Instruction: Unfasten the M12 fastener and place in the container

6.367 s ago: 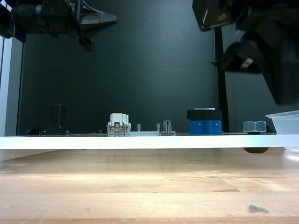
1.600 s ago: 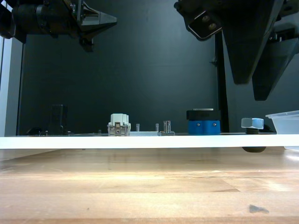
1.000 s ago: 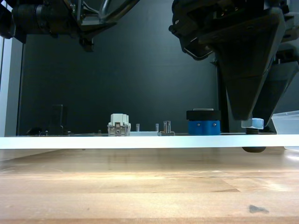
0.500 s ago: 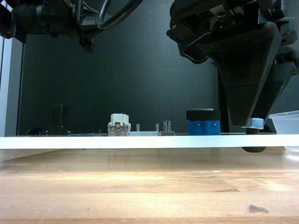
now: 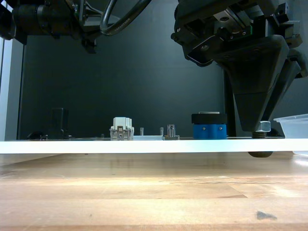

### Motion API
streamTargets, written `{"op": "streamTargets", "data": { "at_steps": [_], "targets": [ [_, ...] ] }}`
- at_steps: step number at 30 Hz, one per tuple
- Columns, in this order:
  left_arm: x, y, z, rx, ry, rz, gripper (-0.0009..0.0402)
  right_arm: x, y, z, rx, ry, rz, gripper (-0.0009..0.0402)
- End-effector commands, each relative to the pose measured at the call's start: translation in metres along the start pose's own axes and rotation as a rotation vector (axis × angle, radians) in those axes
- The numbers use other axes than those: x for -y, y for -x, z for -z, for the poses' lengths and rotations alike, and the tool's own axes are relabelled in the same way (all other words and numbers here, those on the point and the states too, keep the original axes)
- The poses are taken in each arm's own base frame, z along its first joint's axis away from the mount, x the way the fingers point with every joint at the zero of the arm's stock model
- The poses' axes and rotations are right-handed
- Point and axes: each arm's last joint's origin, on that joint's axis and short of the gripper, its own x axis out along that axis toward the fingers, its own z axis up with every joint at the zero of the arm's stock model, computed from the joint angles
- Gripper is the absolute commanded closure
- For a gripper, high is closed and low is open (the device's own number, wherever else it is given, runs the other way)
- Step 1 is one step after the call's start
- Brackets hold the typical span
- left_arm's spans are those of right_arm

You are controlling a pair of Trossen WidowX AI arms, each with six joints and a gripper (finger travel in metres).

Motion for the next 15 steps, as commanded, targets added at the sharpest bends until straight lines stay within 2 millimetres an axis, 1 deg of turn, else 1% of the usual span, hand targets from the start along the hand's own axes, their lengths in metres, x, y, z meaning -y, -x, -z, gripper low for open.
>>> {"op": "streamTargets", "data": {
  "at_steps": [1, 8, 15],
  "targets": [
    [0.000, 0.000, 0.000, 0.000, 0.000, 0.000, 0.0393, 0.000, 0.000, 0.000, -0.002, 0.002, 0.000, 0.0334],
    [0.000, 0.000, 0.000, 0.000, 0.000, 0.000, 0.0393, 0.001, 0.000, 0.001, -0.004, 0.007, 0.006, 0.0343],
    [0.000, 0.000, 0.000, 0.000, 0.000, 0.000, 0.0393, 0.004, 0.010, 0.001, -0.008, 0.064, 0.001, 0.0341]
  ]
}}
